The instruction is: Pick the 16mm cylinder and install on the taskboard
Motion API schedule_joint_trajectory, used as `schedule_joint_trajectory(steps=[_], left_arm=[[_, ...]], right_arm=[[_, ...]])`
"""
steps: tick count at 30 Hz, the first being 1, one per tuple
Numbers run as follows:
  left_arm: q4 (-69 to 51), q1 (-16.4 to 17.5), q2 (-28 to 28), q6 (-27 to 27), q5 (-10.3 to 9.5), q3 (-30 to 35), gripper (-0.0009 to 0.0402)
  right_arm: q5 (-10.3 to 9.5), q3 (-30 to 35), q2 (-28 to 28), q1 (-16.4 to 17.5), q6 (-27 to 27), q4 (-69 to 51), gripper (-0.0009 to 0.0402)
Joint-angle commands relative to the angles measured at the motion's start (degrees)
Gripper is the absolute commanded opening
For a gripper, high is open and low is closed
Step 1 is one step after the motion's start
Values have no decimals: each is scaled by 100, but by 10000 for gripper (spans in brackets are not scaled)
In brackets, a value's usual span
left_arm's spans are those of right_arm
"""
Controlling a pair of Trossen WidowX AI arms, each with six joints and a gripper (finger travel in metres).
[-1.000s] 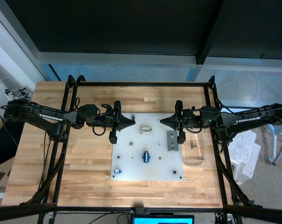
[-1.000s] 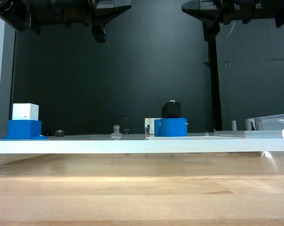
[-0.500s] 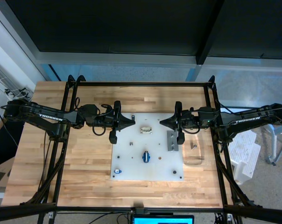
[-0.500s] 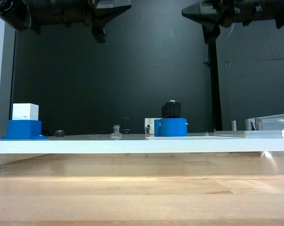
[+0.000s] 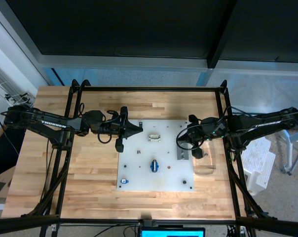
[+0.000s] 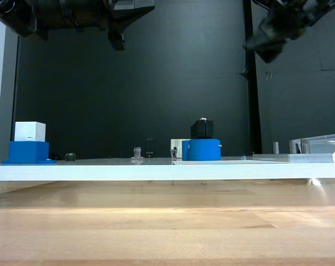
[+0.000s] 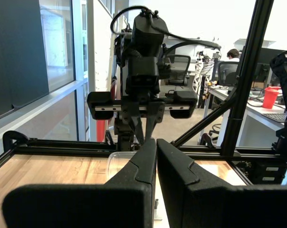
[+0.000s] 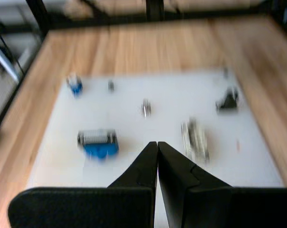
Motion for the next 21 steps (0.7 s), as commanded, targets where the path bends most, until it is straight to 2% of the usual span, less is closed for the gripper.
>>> schedule_joint_trajectory(steps=[1,9,17,21], left_arm=[[0,2,0,2,2,0,0],[0,0,0,0,2,0,0],[0,2,0,0,2,0,0],[0,2,0,0,2,0,0]], right_arm=[[4,284,0,35,166,-931,0],[4,804,0,81,284,-2756,0],[20,879,4,92,470,-3744,0],[101,879,7,96,542,-4065,4]])
